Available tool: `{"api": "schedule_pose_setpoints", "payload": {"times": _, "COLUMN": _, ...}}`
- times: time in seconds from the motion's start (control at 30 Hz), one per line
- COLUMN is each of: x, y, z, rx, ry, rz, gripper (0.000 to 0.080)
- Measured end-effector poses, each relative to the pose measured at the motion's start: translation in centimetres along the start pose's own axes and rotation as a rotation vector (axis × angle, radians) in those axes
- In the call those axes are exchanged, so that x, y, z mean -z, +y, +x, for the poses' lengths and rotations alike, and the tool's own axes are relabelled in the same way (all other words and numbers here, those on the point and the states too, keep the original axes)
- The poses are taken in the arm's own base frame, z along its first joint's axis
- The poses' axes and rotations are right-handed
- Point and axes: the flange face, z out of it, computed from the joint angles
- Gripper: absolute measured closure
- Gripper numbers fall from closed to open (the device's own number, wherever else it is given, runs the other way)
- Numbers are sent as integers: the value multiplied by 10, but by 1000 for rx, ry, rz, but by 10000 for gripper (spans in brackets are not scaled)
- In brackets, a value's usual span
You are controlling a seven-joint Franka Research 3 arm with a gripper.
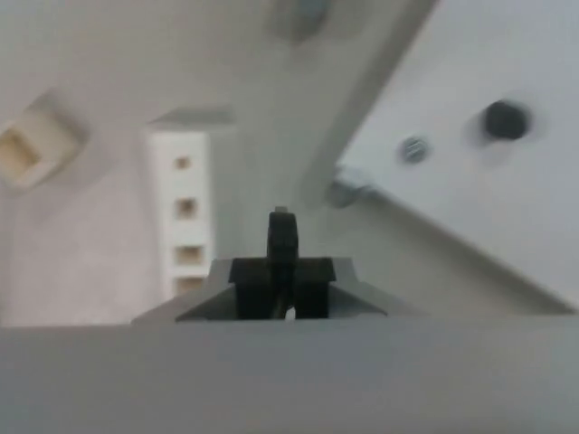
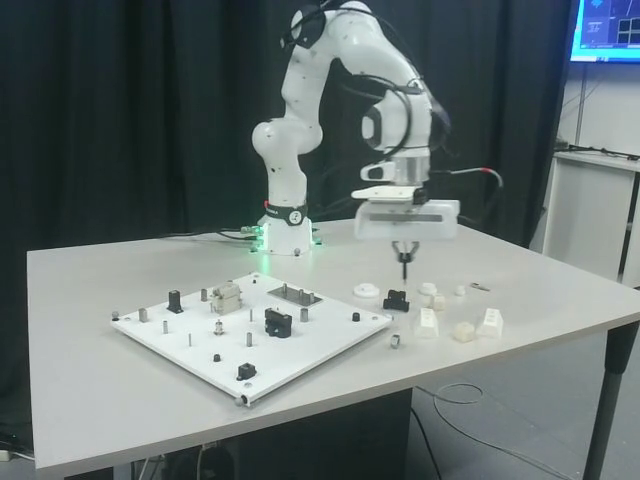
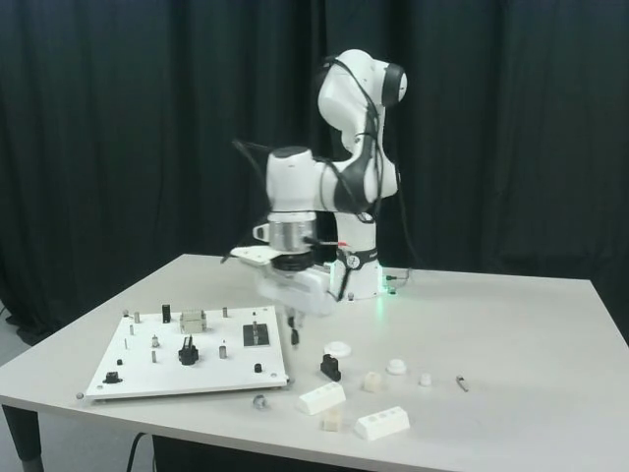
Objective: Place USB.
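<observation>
Gripper (image 2: pixel 404 262) hanging above table (image 2: pixel 540 290), fingers pinching small black USB (image 1: pixel 282 237) between tips, plug pointing down. White board (image 2: pixel 320 340) lying below and off to one side of gripper. White blocks (image 2: pixel 428 322) and black part (image 2: pixel 396 299) sitting on table just beneath gripper.

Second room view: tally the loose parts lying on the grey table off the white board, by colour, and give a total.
White: 7 (long blocks, cubes, round pieces)
Black: 1 (chunky piece)
Grey: 2 (cylinder, pin)
Total: 10
</observation>
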Motion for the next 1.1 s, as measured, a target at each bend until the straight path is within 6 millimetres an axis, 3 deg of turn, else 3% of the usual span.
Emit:
{"api": "schedule_pose_setpoints", "payload": {"times": 0.57, "x": -6, "y": -29, "z": -114, "rx": 69, "ry": 27, "rz": 24, "gripper": 757}}
{"api": "schedule_pose_setpoints", "payload": {"times": 1.1, "x": -29, "y": -62, "z": -201, "rx": 152, "ry": 38, "rz": 31, "gripper": 757}}
